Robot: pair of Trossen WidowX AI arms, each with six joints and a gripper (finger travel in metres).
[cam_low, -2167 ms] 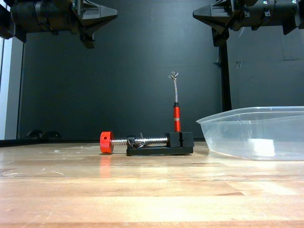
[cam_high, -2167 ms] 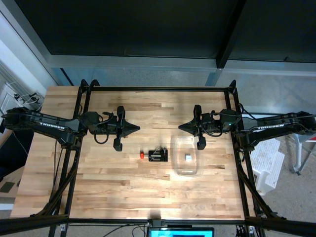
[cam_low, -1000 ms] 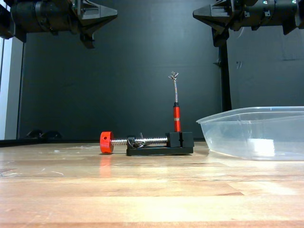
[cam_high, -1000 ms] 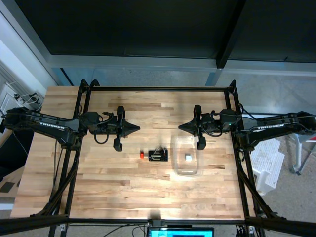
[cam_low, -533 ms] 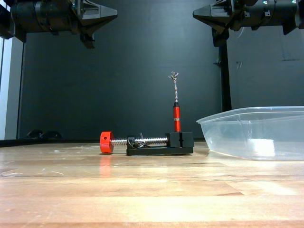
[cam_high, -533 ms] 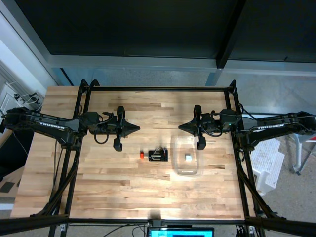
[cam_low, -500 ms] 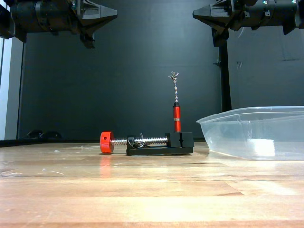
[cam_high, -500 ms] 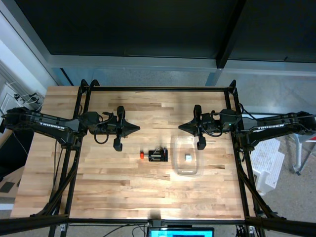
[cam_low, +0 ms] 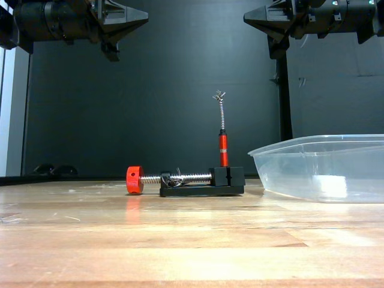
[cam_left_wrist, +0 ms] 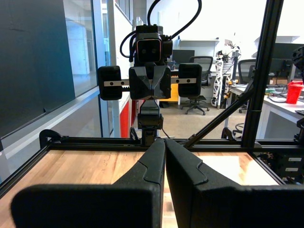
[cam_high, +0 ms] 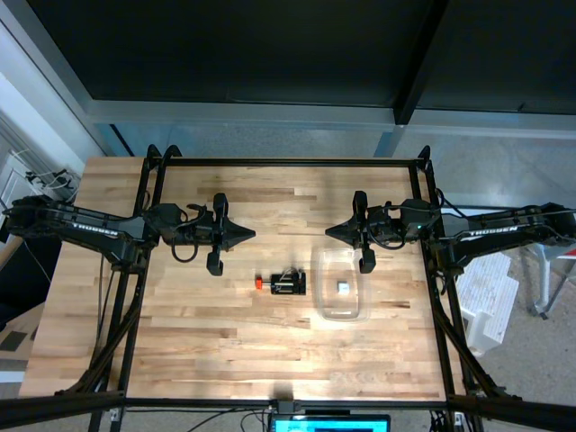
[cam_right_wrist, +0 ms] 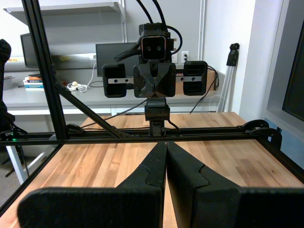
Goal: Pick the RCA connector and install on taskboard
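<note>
Low view shows the connector (cam_low: 222, 148) standing upright on the vise (cam_low: 201, 180). Its braided cable (cam_low: 221, 114) rises free above it and nothing holds it. From above, this detail is too small to make out. How deep it seats cannot be told.

High view alone shows the white block (cam_high: 343, 287) in the clear tray (cam_high: 326, 310).

Left gripper (cam_high: 252, 234) and right gripper (cam_high: 328, 231) hang raised over the table (cam_high: 225, 351), tips facing inward, well apart from vise and tray. Wrist views show each closed tip to tip, empty.
</note>
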